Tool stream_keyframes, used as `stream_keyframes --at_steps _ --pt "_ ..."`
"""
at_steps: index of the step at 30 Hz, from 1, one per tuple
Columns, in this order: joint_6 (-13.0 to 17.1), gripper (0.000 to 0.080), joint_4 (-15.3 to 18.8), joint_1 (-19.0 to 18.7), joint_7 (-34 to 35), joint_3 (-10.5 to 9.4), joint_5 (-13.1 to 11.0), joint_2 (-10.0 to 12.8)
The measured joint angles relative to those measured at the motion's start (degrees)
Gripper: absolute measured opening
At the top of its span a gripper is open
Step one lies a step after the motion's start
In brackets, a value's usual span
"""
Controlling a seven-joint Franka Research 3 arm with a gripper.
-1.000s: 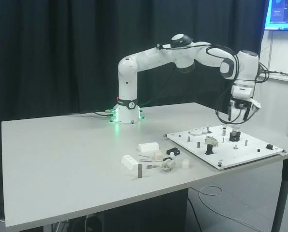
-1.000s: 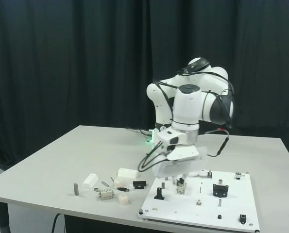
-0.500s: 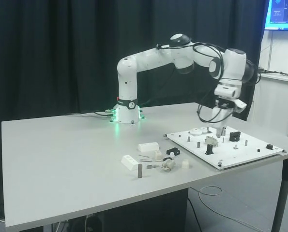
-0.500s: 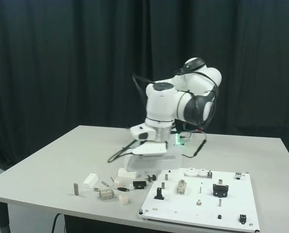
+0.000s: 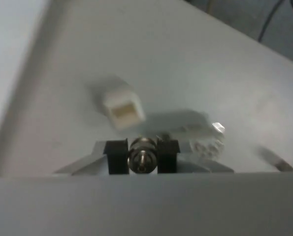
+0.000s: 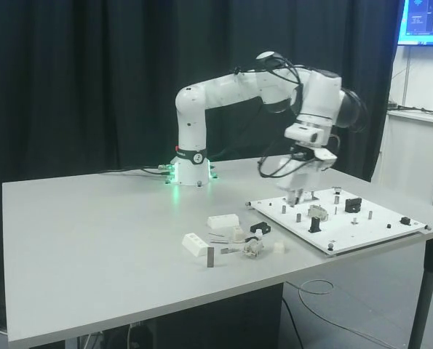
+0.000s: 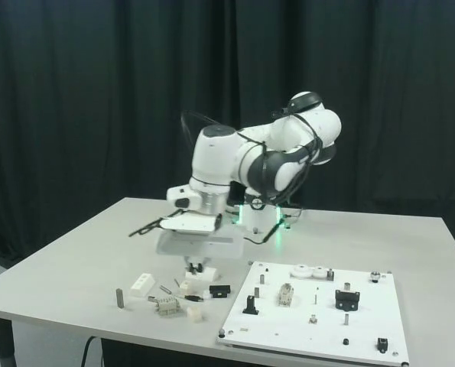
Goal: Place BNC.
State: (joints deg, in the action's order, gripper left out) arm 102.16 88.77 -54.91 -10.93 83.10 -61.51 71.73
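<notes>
I've swung a long way in this last second: I was out over the far side of the white board, then over its middle, and now my gripper hangs off the board's edge above the loose parts on the grey table. In the first room view my gripper reads as just at the board's near corner.

My fingers are closed down on the BNC. It sits clamped between the two black pads, metal barrel facing the wrist camera. Held firm, off the table, nothing else touching it.

Directly below me lies a white connector block, its open face turned up. Just beside it, a longer white block and a small pale clustered part. A thin grey bar lies farther out.

From the second room view, the small black piece rests between me and the board; a grey upright peg stands well apart on my other side.
</notes>
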Motion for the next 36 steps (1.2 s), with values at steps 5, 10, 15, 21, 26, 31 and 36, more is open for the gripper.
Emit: stream_keyframes --at_steps 5,10,15,21,26,31,36 --pt "2.2 0.0119 4.3 0.0 -1.9 0.73 -0.1 0.1" --pt "4.0 0.0119 9.0 0.0 -4.7 1.25 -1.2 0.1" --pt "5.2 0.0119 13.6 -0.1 -7.6 1.71 -3.0 0.6" --pt "6.3 0.0119 18.5 -0.2 -9.8 2.05 -5.1 1.4" --pt "7.9 0.0119 22.4 -0.6 -9.8 2.03 -6.3 1.7" --pt "10.1 0.0119 26.2 -1.0 -9.8 1.95 -8.0 2.1" --pt "11.9 0.0119 29.7 -1.3 -9.7 1.44 -9.8 2.1"
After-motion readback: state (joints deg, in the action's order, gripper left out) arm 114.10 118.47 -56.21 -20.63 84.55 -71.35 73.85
